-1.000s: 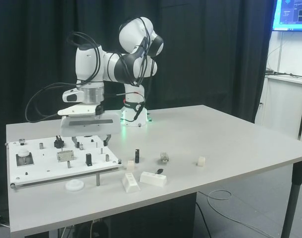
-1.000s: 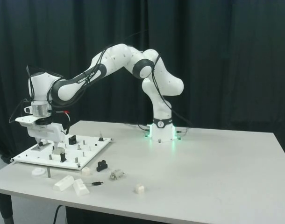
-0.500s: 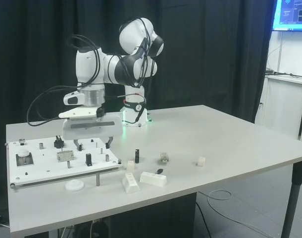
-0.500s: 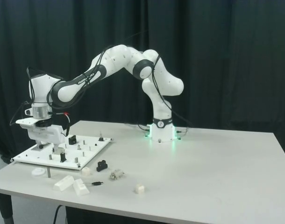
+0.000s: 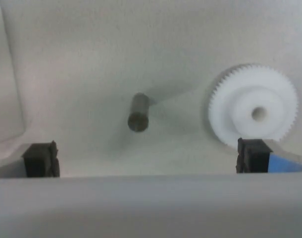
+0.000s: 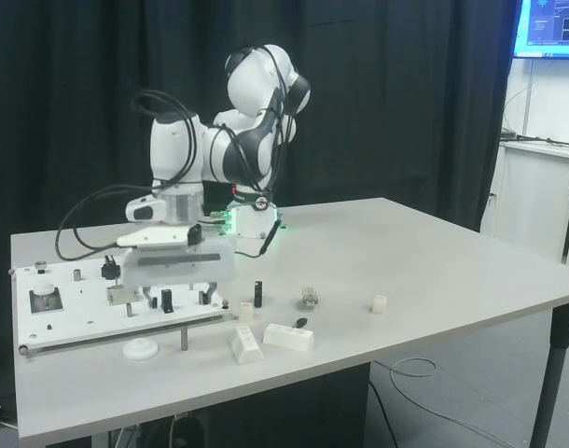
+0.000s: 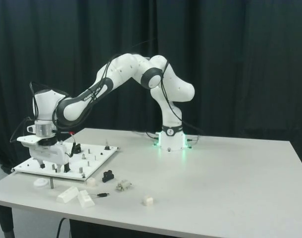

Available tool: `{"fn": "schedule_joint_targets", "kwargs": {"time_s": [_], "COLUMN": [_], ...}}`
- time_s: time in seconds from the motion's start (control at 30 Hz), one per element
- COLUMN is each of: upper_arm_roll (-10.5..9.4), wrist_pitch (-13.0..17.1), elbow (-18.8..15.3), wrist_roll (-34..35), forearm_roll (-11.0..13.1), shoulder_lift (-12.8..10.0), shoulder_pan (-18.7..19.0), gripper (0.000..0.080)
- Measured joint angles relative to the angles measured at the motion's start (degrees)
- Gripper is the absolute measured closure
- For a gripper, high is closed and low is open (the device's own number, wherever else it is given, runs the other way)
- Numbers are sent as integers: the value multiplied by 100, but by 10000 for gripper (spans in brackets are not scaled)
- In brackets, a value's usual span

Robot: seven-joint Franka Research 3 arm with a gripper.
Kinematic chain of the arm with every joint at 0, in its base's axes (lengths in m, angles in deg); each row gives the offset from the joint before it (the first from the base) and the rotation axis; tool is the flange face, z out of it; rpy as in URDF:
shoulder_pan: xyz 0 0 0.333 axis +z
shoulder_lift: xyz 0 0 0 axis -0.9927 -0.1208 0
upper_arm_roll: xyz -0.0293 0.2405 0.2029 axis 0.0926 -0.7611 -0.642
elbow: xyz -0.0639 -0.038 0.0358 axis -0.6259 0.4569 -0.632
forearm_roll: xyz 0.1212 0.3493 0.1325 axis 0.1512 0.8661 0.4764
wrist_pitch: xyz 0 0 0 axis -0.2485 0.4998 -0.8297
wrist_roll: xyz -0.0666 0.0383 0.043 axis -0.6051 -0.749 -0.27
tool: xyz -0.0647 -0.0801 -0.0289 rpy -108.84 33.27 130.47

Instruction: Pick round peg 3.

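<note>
Two fingertips of the tool (image 5: 146, 158) stand wide apart above round peg 3 (image 5: 138, 112), upright beside a white gear (image 5: 253, 106), grasp not yet made.

First room view: stands off the table's front corner, facing the white robot arm (image 6: 219, 140) and black curtain, mid distance.
Second room view: looks from another side across the grey table (image 7: 230, 173), farther back, arm base centred.
Wrist view: close, looking down on a white toothed gear (image 5: 253, 106).
Shared: both room views show the white assembly board (image 6: 89, 313) (image 7: 91, 158).
</note>
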Motion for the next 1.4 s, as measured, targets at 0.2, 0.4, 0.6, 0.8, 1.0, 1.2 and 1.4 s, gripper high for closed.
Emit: {"fn": "schedule_joint_targets", "kwargs": {"time_s": [0.2,0.4,0.6,0.8,1.0,1.2,1.4], "upper_arm_roll": [-93,-166,-236,-263,-263,-261,-259], "wrist_pitch": [208,332,415,502,552,563,563], "elbow": [0,0,0,0,12,50,65], "wrist_roll": [0,0,0,0,0,0,6], "forearm_roll": [22,46,71,77,77,80,97], "shoulder_lift": [-159,-293,-383,-430,-431,-423,-408], "shoulder_pan": [-12,-33,-73,-92,-96,-99,-101], "gripper": [3,3,3,3,112,112,440]}}
